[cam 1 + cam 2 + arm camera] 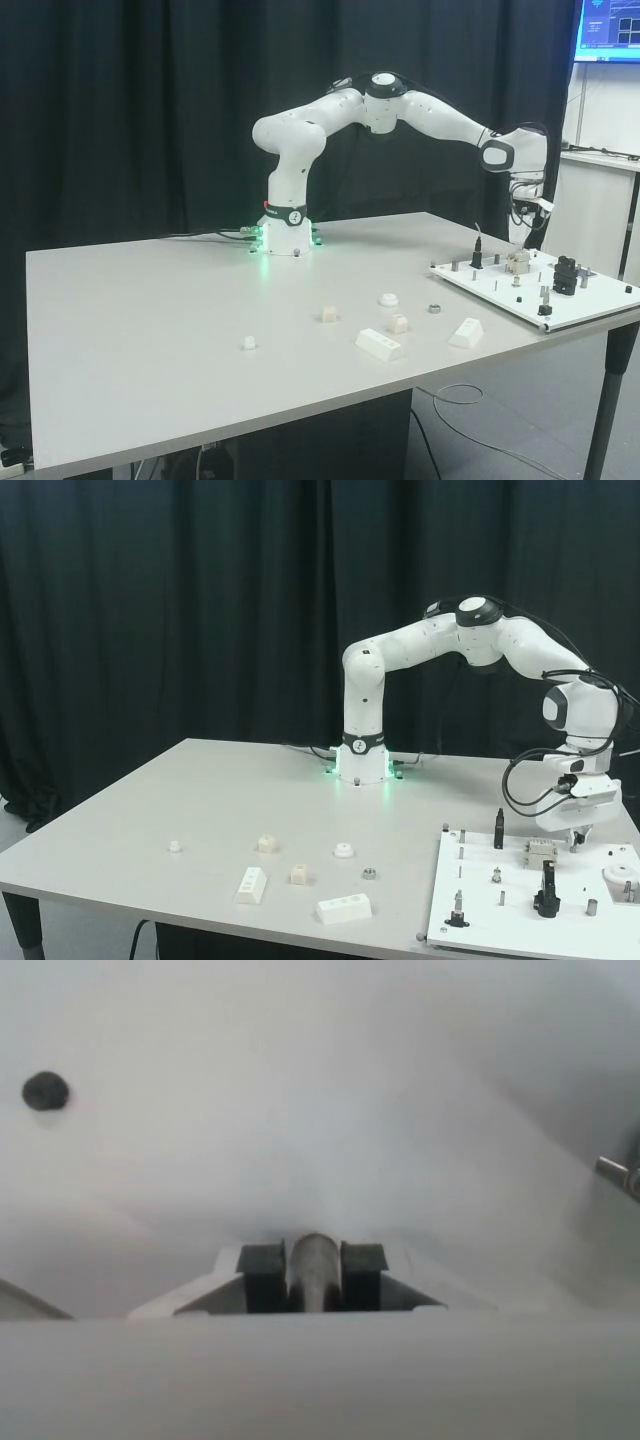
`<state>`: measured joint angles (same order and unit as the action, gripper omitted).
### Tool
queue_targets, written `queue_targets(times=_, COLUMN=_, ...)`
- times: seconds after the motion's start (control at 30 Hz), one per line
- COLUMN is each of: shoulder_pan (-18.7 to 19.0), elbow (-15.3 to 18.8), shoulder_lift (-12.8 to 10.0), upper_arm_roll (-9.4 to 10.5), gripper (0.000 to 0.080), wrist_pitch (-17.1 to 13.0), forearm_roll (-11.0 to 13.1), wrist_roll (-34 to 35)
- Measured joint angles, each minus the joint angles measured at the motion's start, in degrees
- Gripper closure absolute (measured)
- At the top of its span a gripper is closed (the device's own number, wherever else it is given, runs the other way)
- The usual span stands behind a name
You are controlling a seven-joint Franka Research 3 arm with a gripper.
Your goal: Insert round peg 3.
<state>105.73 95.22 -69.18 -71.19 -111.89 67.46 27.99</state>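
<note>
The grey counter (150, 330) carries the white arm (420, 645); a white board (520, 920) lies at the counter's end, beyond the small loose blocks (344, 908); above the board's far edge the fingers (313, 1278), black-padded, are clamped on round peg 3 (314, 1265), a grey cylinder held off the board's surface.

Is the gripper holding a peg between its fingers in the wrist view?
Yes, the gripper is shut on a grey round peg.
</note>
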Motion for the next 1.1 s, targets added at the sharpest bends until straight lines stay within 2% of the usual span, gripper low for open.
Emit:
queue_targets(times=0.77, shoulder_pan=-0.12, elbow=-0.01, shoulder_lift=0.00, upper_arm_roll=-0.20, gripper=0.0678, wrist_pitch=-0.33, forearm_roll=0.28, wrist_roll=0.01)
queue_targets(times=0.8, shoulder_pan=-0.12, elbow=-0.01, shoulder_lift=0.01, upper_arm_roll=-0.28, gripper=0.0391, wrist_pitch=-0.33, forearm_roll=0.28, wrist_roll=0.01)
queue_targets(times=0.83, shoulder_pan=-0.12, elbow=-0.01, shoulder_lift=0.01, upper_arm_roll=-0.38, gripper=0.0391, wrist_pitch=-0.33, forearm_roll=0.28, wrist_roll=0.01)
queue_targets(times=0.87, shoulder_pan=-0.12, elbow=-0.01, shoulder_lift=0.02, upper_arm_roll=-0.47, gripper=0.0121, wrist_pitch=-0.33, forearm_roll=0.28, wrist_roll=0.01)
queue_targets(times=1.1, shoulder_pan=-0.10, elbow=-0.01, shoulder_lift=0.20, upper_arm_roll=-1.06, gripper=0.0121, wrist_pitch=-0.10, forearm_roll=0.26, wrist_roll=0.01)
